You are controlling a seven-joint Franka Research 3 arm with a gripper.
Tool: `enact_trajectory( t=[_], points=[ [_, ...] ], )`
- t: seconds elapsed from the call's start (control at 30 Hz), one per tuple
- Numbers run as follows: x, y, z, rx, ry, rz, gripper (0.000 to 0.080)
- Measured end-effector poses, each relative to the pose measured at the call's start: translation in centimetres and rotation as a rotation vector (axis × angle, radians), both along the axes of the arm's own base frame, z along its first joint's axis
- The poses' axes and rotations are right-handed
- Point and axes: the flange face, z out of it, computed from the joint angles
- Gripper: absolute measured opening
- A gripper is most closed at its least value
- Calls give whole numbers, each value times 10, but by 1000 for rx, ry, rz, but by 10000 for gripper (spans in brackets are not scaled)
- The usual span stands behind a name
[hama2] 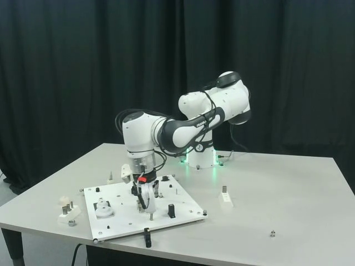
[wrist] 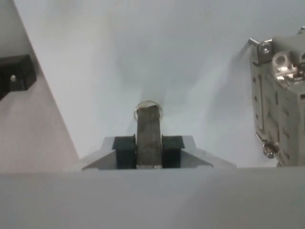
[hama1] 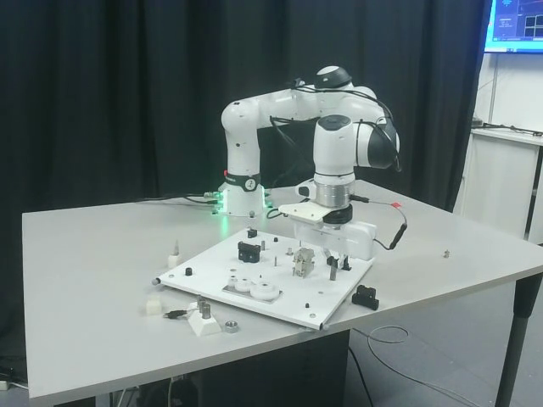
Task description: Insert square peg 3.
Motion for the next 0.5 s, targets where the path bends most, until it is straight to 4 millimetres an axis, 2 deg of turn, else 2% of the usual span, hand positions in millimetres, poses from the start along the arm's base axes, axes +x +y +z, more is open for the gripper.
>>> enact_trajectory(
  t=[0.5],
  points=[
    [1, -2, 0, 7, -7, 96, 110]
  ],
)
